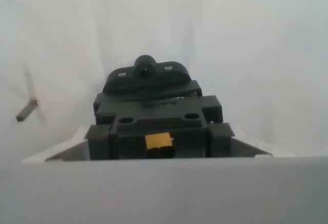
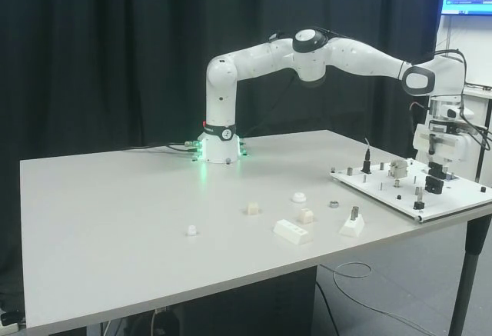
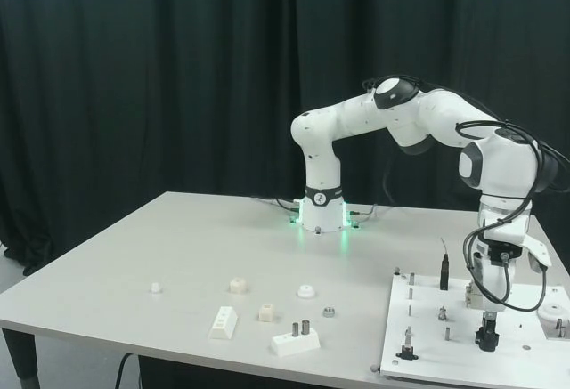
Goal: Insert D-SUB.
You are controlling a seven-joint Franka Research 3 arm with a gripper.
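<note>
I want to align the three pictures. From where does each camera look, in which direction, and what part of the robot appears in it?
Wrist view: on the wrist, looking down past the gripper at a black connector part over the white board.
First room view: from the table's front, base behind, arm reaching to the white board at the table's side.
Second room view: from the side opposite, whole arm, gripper above the board.
Both room views share base, board and the small white blocks.

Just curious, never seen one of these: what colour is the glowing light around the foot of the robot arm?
Green light, clearest in the first room view.
</note>
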